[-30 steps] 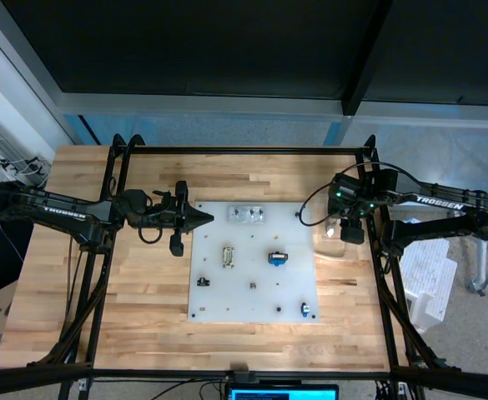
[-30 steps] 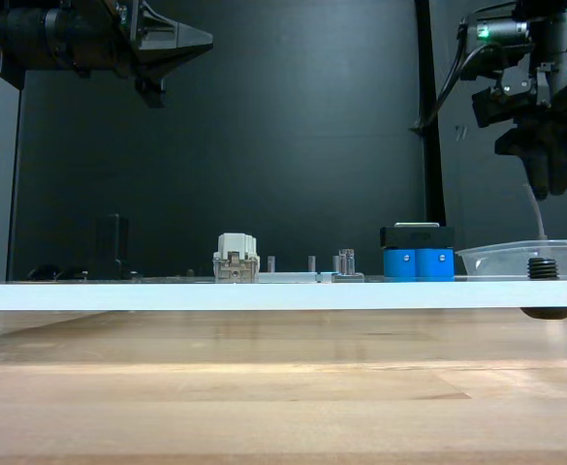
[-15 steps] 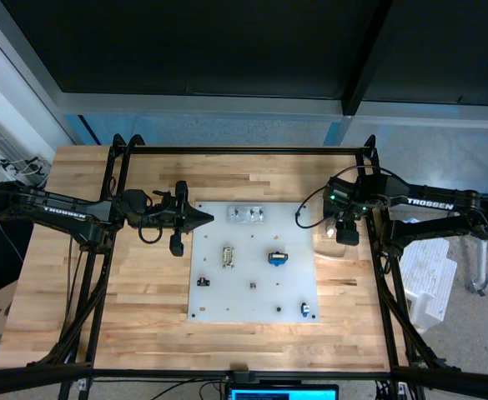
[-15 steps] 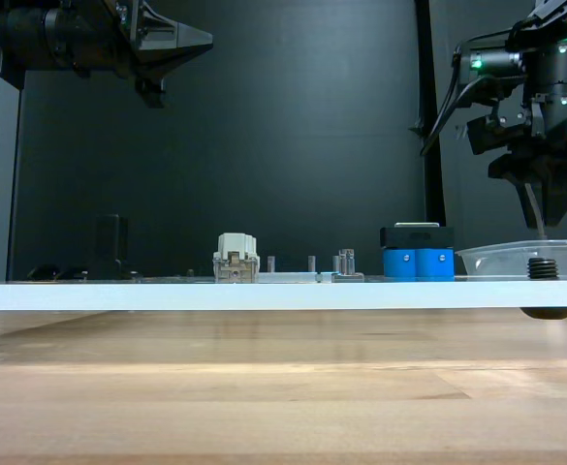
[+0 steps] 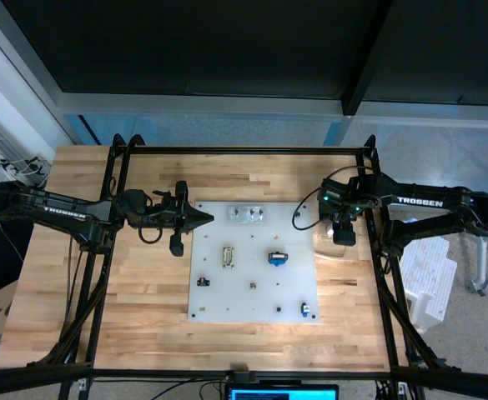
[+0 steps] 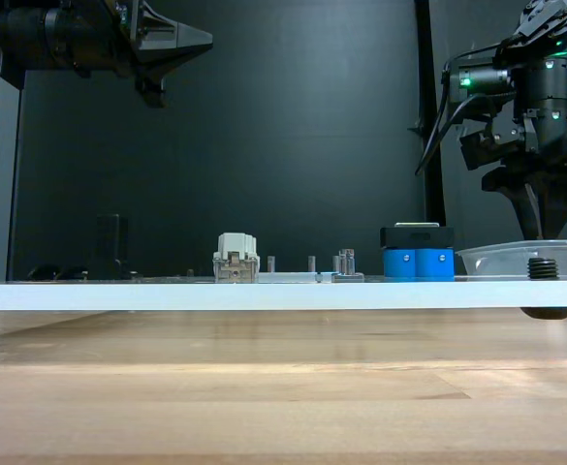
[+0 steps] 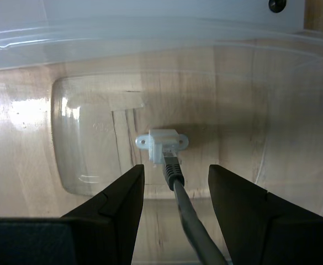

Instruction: Pick the RJ45 connector and install on taskboard

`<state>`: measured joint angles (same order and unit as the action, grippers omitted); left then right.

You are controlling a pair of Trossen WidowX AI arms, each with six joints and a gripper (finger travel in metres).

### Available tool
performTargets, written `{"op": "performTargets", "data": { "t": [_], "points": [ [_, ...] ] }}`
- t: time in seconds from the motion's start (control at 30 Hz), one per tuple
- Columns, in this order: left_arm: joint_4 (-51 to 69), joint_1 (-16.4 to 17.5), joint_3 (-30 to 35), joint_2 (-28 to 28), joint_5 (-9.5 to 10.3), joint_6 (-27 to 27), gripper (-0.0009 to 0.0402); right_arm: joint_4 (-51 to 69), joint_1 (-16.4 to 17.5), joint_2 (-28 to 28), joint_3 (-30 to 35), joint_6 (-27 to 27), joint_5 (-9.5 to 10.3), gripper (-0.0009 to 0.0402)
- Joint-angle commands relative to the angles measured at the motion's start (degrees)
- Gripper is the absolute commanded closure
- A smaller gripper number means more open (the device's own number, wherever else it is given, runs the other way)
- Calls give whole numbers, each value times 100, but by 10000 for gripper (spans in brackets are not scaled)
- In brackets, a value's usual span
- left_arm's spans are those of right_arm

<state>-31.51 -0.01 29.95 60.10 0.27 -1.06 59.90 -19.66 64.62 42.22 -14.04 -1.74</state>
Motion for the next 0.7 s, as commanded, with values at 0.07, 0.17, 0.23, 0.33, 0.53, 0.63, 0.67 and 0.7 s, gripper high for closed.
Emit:
{"op": "performTargets", "data": {
  "t": [0.07,0.17,0.23,0.33,0.53,0.63,0.67,0.7],
  "points": [
    [0,0,0,0,0,2,393,2,0,-13,0,7,4,234],
    [0,0,0,0,0,0,393,-2,-11,-11,-7,4,4,234],
    [0,2,0,0,0,0,393,-4,-13,-11,-9,7,0,235],
    [0,0,0,0,0,0,393,-4,-13,-11,-11,4,0,245],
    [0,0,0,0,0,0,393,-7,-13,-11,-11,2,0,276],
    [-2,0,0,2,0,0,393,-4,-13,-11,-11,0,2,295],
    [0,0,0,2,0,0,393,-2,-13,-11,-9,-2,2,301],
    [0,2,0,0,0,0,393,-2,-13,-11,-7,-2,2,308]
  ]
}}
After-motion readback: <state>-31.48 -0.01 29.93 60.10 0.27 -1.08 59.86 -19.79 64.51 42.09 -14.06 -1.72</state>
